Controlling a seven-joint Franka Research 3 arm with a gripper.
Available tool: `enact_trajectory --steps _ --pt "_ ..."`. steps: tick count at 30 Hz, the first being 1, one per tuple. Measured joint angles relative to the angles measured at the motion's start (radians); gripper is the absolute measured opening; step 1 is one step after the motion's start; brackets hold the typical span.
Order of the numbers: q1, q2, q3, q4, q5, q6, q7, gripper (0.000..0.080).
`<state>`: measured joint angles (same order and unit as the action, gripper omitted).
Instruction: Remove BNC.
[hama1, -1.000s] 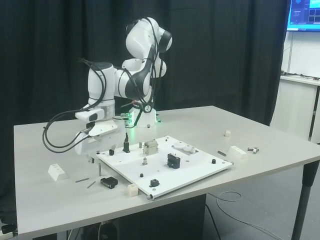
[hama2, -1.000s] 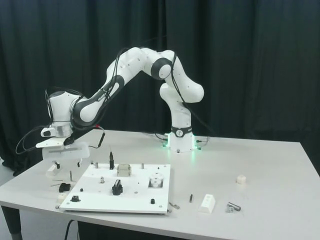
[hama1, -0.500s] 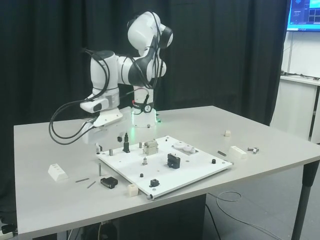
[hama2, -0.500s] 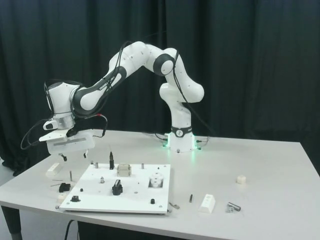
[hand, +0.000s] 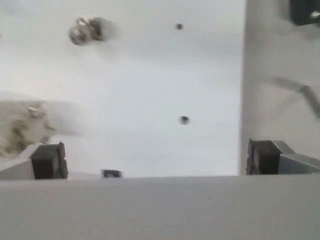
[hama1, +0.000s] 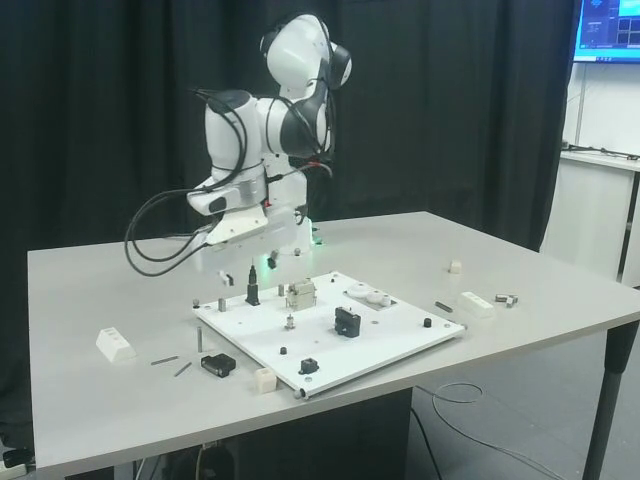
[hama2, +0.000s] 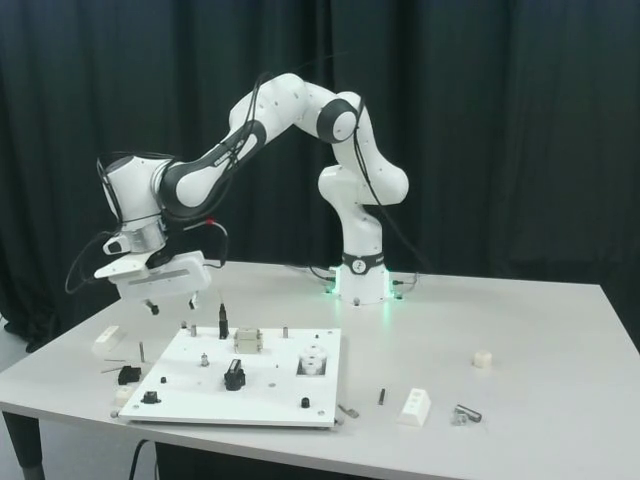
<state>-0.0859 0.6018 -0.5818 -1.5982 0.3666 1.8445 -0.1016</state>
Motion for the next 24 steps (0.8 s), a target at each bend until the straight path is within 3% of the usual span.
enact_trajectory --steps 12,24 --pt "0.073 -0.058 0.000 -0.089 0.000 0.039 0.192 0.0800" --pt "0.124 -0.099 -0.003 -0.189 -0.003 0.178 0.541 0.0800"
